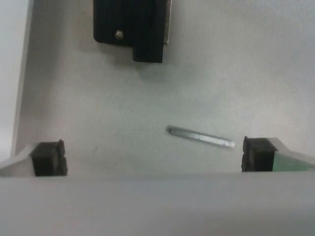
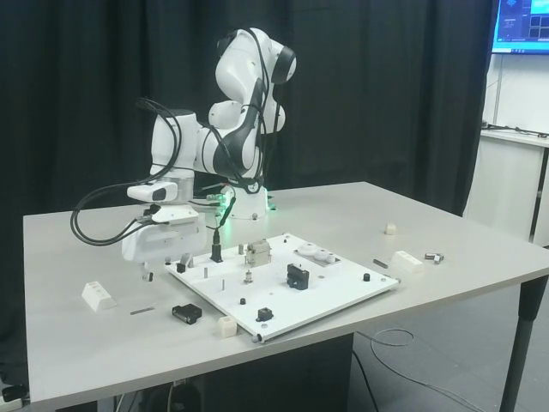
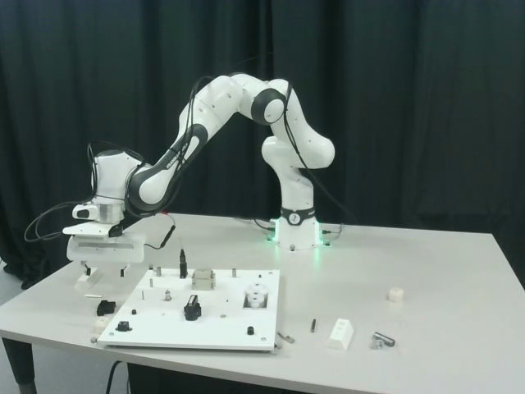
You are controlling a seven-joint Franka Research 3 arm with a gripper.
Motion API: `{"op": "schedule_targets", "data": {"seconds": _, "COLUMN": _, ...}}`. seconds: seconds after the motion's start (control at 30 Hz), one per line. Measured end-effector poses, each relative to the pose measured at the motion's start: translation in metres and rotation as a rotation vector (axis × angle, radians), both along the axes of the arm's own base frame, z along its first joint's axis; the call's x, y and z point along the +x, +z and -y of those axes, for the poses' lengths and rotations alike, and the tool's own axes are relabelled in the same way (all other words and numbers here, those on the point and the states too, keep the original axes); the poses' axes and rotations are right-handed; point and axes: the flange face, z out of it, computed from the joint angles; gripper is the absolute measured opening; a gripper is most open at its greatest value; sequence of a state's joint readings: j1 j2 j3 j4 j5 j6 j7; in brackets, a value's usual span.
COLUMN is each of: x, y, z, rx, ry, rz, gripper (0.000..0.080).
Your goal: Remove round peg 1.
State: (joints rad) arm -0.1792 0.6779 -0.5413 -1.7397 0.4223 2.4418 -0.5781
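A thin grey metal peg lies flat on the grey table, loose from the board. My gripper hangs above it, open, with the black fingertips wide apart and nothing between them. In the first room view the peg lies left of the white board, below the gripper. The second room view has the gripper over the table's left end, beside the board.
A black block lies on the table near the peg, also seen in the room views. Small white blocks lie nearby. The board carries several upright pegs, a black plug and other fittings.
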Motion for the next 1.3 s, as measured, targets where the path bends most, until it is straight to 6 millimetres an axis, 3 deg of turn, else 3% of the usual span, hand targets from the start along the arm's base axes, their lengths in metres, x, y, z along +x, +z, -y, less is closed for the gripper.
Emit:
{"op": "schedule_targets", "data": {"seconds": 0.8, "x": 0.000, "y": 0.002, "z": 0.002, "rx": -0.002, "ry": -0.002, "rz": 0.004, "gripper": 0.0800}}
{"op": "schedule_targets", "data": {"seconds": 1.3, "x": 0.011, "y": 0.011, "z": -0.001, "rx": 0.017, "ry": 0.002, "rz": 0.018, "gripper": 0.0800}}
